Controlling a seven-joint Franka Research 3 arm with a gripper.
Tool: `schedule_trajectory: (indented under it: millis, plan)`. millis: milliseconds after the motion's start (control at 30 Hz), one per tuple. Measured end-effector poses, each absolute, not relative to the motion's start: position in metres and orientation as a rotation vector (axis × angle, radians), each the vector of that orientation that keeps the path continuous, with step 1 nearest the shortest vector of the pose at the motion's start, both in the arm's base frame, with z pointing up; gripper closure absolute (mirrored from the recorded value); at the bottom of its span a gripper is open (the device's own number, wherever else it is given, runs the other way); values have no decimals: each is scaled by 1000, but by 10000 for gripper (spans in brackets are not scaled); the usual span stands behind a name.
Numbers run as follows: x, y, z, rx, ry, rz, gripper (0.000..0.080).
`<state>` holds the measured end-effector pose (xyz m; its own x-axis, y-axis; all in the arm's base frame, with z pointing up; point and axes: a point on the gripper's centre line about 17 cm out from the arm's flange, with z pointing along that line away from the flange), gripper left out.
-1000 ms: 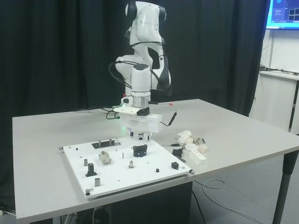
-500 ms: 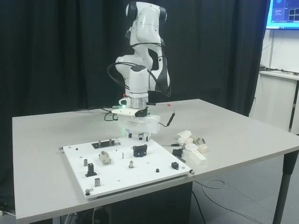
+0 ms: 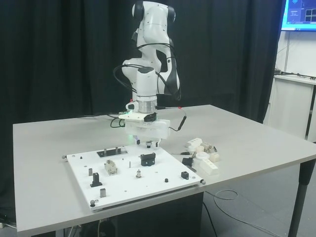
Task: Remove bolt 4.
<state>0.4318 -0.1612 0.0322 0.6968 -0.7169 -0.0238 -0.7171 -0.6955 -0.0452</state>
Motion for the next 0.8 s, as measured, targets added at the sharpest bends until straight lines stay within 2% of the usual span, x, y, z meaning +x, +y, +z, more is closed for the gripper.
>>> schedule_trajectory:
  millis: [800]
  plan:
    - [430, -159, 35, -2858, 1148, 21, 3]
